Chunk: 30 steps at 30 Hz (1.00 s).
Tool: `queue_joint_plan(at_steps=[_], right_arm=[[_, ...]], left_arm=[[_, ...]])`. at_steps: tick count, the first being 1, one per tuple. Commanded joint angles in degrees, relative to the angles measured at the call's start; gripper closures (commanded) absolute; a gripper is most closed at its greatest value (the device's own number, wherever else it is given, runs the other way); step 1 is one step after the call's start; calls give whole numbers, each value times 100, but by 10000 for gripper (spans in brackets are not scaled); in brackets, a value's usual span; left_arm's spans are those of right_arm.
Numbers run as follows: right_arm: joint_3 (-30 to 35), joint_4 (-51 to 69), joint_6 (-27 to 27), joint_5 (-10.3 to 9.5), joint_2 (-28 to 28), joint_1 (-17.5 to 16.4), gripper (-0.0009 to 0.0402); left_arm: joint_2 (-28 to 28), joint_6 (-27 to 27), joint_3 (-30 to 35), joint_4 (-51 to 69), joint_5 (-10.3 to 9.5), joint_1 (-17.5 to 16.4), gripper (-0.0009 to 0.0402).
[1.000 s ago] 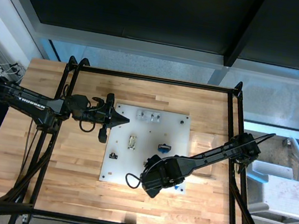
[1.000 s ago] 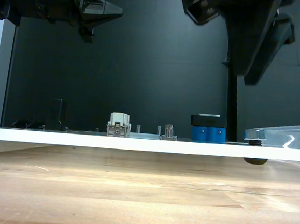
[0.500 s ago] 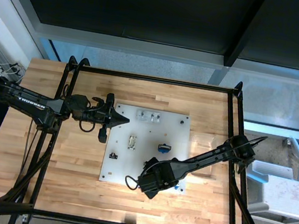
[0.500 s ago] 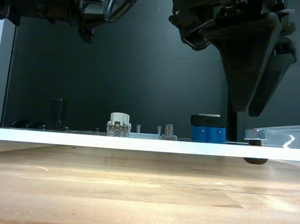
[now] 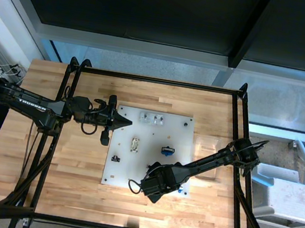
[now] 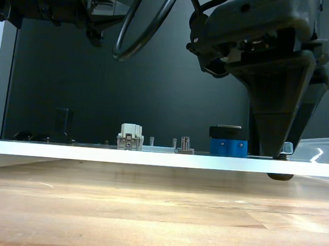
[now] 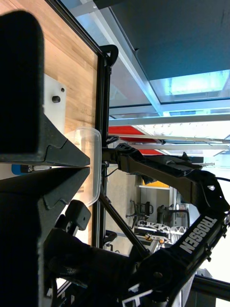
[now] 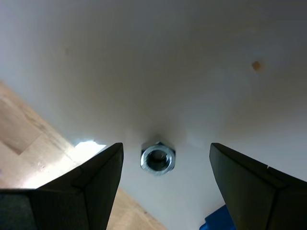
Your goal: Unfasten the M12 fastener and place in the container
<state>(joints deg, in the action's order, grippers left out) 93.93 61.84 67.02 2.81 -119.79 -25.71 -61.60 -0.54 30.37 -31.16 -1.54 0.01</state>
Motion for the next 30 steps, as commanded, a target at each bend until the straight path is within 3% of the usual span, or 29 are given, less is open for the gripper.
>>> queue_joint_plan(at_steps=[1, 8, 11, 22, 27, 30], right_arm=[[-28, -39, 2, 7, 4, 4, 142], [-92, -127, -13, -13, 4, 35, 163], [-114, -142, -39, -96, 4, 37, 193], [-114, -146, -72, -109, 9, 48, 314], [-114, -179, -282, -118, 9, 50, 357], [-114, -258, -802, -142, 9, 50, 380]], left_arm=[[0, 0, 0, -2, 2, 0, 393], [0, 0, 0, -2, 2, 0, 393], [0, 0, 0, -2, 2, 0, 393], [0, 0, 0, -2, 2, 0, 393], [0, 0, 0, -2, 2, -2, 393], [0, 0, 0, -2, 2, 0, 393]])
